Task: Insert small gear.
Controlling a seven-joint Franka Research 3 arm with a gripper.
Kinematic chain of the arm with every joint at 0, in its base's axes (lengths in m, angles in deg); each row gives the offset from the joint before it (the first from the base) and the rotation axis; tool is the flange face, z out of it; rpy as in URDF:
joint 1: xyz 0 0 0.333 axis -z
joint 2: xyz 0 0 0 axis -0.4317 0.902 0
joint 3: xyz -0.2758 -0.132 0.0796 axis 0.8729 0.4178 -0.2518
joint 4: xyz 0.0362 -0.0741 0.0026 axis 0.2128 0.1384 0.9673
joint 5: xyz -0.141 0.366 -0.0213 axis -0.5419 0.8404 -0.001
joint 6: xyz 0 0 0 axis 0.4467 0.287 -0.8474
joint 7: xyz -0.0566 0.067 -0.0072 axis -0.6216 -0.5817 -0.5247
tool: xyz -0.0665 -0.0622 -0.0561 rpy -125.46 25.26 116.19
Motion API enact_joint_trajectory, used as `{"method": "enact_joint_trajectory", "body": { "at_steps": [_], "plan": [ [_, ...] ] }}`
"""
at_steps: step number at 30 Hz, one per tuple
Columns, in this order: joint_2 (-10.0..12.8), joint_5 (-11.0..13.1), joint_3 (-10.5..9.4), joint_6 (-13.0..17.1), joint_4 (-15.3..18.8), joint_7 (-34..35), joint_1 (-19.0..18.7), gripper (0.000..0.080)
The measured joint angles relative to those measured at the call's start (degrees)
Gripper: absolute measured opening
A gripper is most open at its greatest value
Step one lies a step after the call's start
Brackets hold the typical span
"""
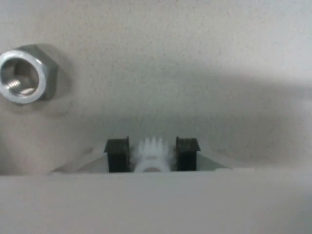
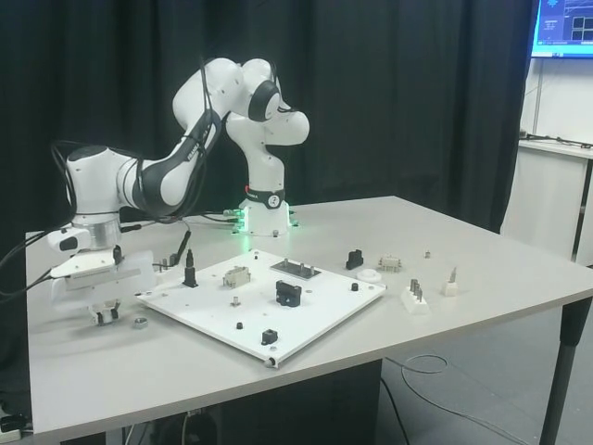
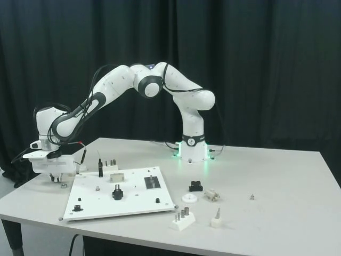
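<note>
- You have the small gear clamped in the claw: in the wrist view its white teeth sit squarely between the two black fingertips, which press on it from both sides.
- The claw hangs just over the counter near its left end, off the white board and beside the board's corner.
- A grey metal nut lies on the counter close to the claw, apart from the gear; from the first room view you see it between the claw and the board's edge.
- A white disc rests on the counter just off the board's opposite edge, well apart from the claw.
</note>
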Motion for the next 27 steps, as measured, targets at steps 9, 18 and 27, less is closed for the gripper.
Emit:
{"method": "enact_joint_trajectory", "body": {
  "at_steps": [9,18,27],
  "plan": [
    [-0.03,-0.03,1.33,-3.98,-2.78,0.0,-0.34,0.0202],
    [-0.03,-0.03,2.0,-5.84,-4.09,0.0,-0.65,0.0199],
    [-0.1,0.12,2.0,-7.52,-5.31,0.0,-1.07,0.0199]
  ]
}}
